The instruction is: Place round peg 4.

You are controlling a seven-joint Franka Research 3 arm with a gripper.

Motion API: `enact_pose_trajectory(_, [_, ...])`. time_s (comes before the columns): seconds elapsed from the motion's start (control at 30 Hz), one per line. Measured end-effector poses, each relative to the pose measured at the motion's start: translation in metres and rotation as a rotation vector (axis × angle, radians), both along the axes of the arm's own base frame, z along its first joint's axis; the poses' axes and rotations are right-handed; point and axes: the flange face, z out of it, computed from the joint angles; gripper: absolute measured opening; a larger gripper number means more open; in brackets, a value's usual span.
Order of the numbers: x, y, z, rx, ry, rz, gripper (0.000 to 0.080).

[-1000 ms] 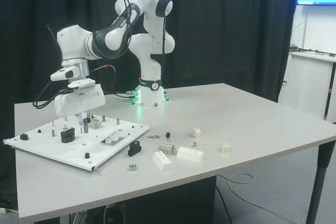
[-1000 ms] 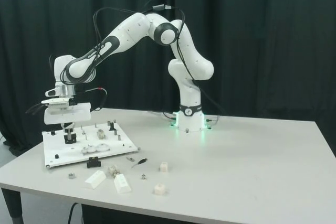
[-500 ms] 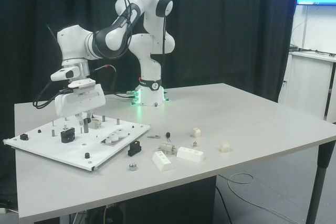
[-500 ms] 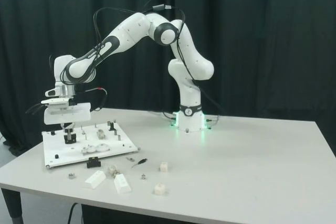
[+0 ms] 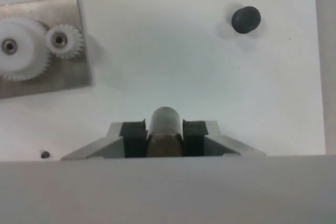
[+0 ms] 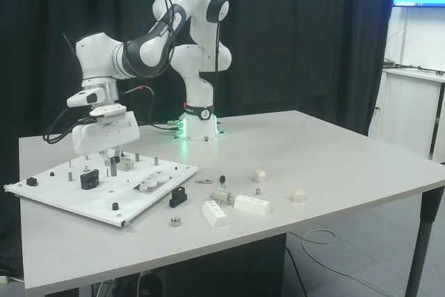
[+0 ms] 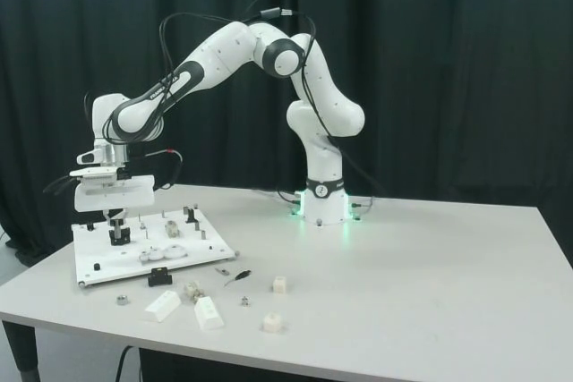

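Upright, round peg 4 point(image 5: 165, 129) sits clamped between both fingers point(image 5: 133, 137)

Wrist view: close, straight down on the white board point(image 5: 173, 61).
Room views: farther back, sharing arm point(image 6: 149, 43), board, table point(image 7: 430, 284).

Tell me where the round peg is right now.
The round peg is clamped between the gripper fingers, held upright over the white board at the arm's end of the table, near the two white gears on their metal plate.
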Motion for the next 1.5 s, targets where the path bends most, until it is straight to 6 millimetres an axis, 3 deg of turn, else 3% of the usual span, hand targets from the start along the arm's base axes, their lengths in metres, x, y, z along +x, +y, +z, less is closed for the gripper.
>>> enact_pose_trajectory(0.37, [0.003,0.001,0.002,0.004,0.000,-0.030,0.0145])
enact_pose_trajectory(0.63, [0.022,0.014,0.006,0.024,-0.014,-0.091,0.0145])
enact_pose_trajectory(1.03, [0.075,0.062,0.013,0.047,-0.020,-0.143,0.0145])
enact_pose_trajectory(1.5, [0.120,0.121,-0.004,0.017,0.022,-0.080,0.0145])
